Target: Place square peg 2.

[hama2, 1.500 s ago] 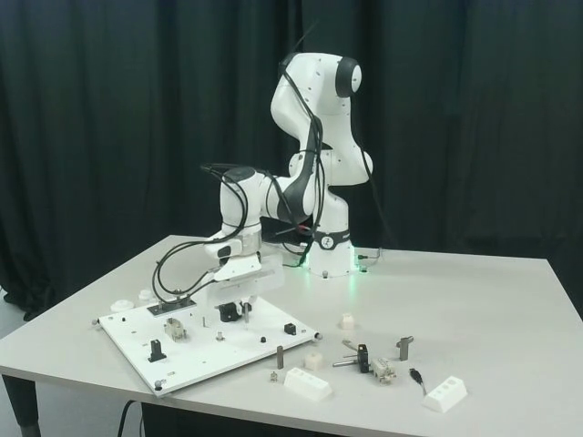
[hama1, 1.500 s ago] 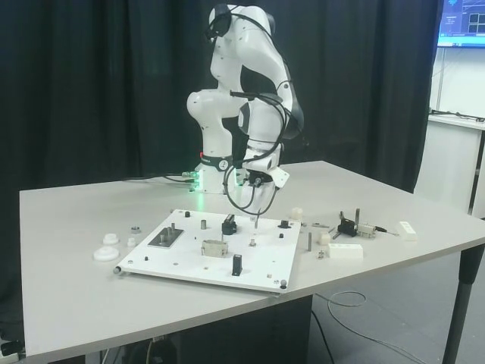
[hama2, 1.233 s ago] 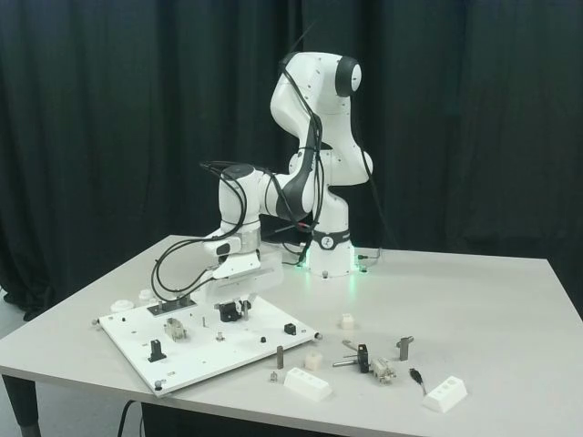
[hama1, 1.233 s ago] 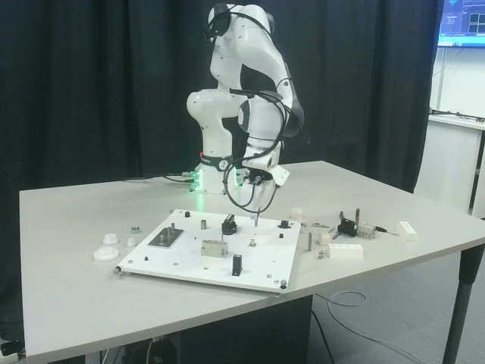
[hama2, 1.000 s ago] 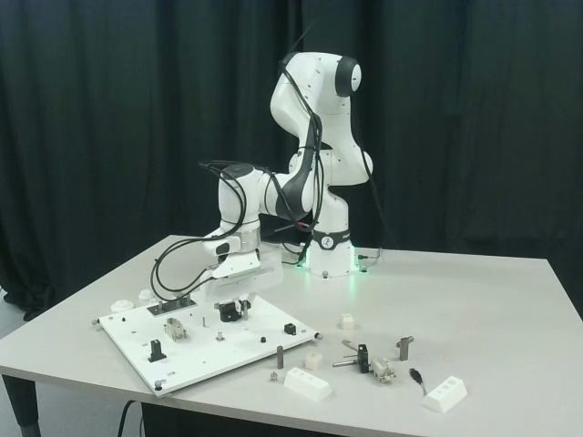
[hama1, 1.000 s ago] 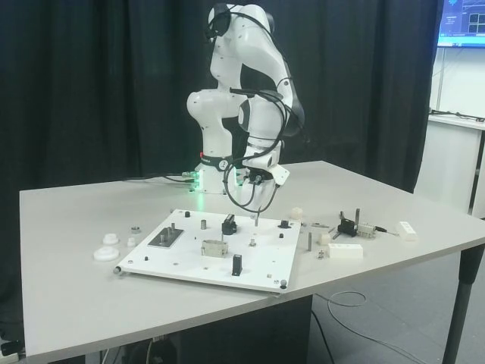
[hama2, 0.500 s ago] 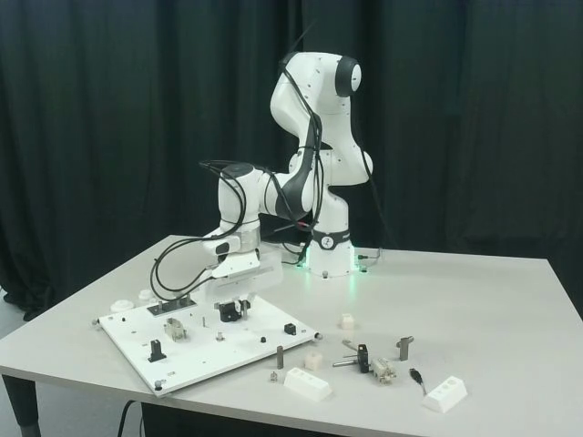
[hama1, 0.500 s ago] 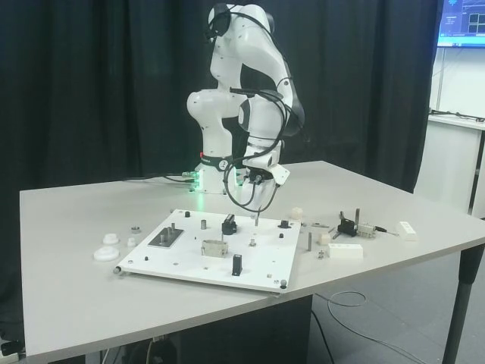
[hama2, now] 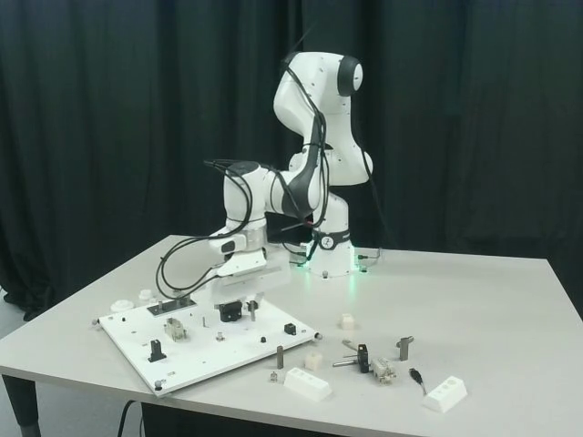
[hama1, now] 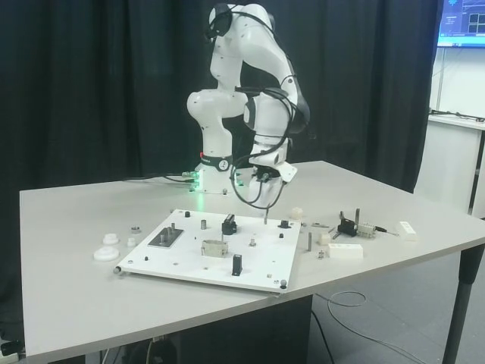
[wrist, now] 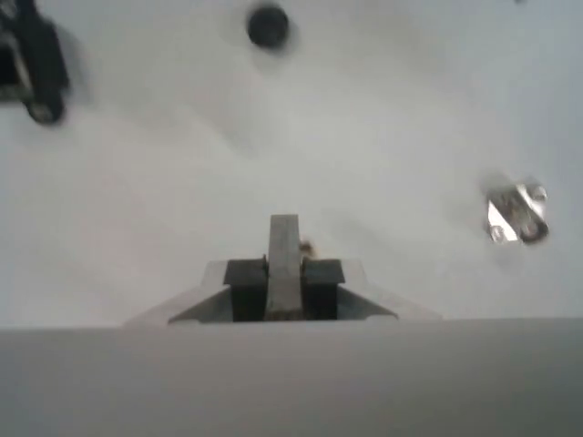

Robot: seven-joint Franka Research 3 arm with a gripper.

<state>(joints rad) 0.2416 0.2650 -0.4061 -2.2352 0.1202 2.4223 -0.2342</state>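
Observation:
My gripper (wrist: 283,273) is shut on a slim grey square peg (wrist: 283,244), held upright between the black pads (wrist: 244,284). In the first room view the gripper (hama1: 265,199) hangs over the far right part of the white board (hama1: 189,259). The peg (hama1: 264,214) points down just above the board, next to a small black fitting (hama1: 284,224). In the second room view the gripper (hama2: 251,293) hovers over the board (hama2: 196,360) behind a black block (hama2: 230,312). Whether the peg's tip touches the board is hidden.
The board carries a black block (hama1: 228,224), a grey metal connector (hama1: 214,248), a grey plate (hama1: 166,237) and short pegs. Right of the board lie a white block (hama1: 345,250), a black connector (hama1: 348,226) and a white cube (hama1: 297,213). White round pieces (hama1: 107,246) sit to its left.
The arm has swung the gripper and the held peg sideways along the board's far side, toward the small black fitting. The grip on the peg is unchanged.

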